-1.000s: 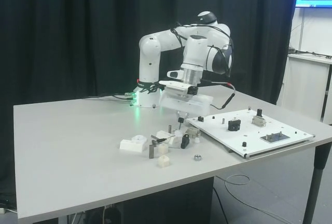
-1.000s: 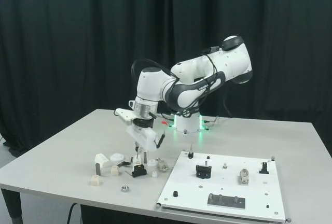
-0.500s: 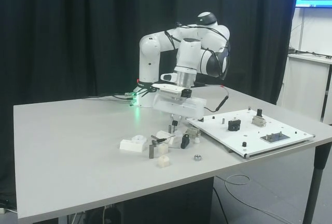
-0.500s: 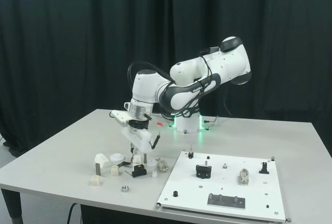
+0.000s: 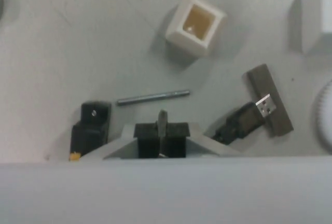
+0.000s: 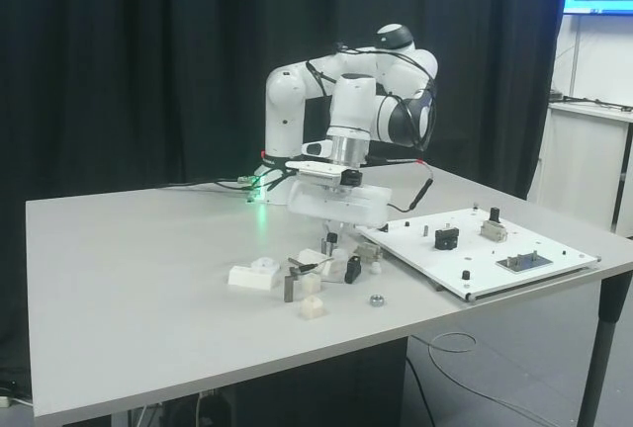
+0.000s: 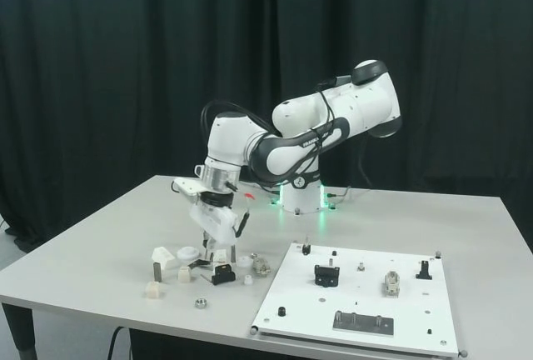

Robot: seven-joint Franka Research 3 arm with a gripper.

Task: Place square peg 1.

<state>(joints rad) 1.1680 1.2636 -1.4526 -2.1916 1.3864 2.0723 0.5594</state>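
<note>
Progress: peg not yet placed; pick-up and insertion remain, I judge.
Pincer: my gripper (image 5: 162, 130) is pressed together, empty.
Peg: likely grey block (image 5: 270, 99) at three o'clock.
Board: white board (image 7: 358, 297), well apart.

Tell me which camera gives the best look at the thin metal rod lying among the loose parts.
The wrist view: the thin metal rod lies in full length on the table, just beyond the gripper. In both room views it is too small to pick out among the cluster of parts under the arm.

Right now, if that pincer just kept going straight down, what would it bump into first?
Probably the thin metal rod lying on the grey table, just ahead of the pincer; depth is hard to judge, so it might land beside it.
</note>
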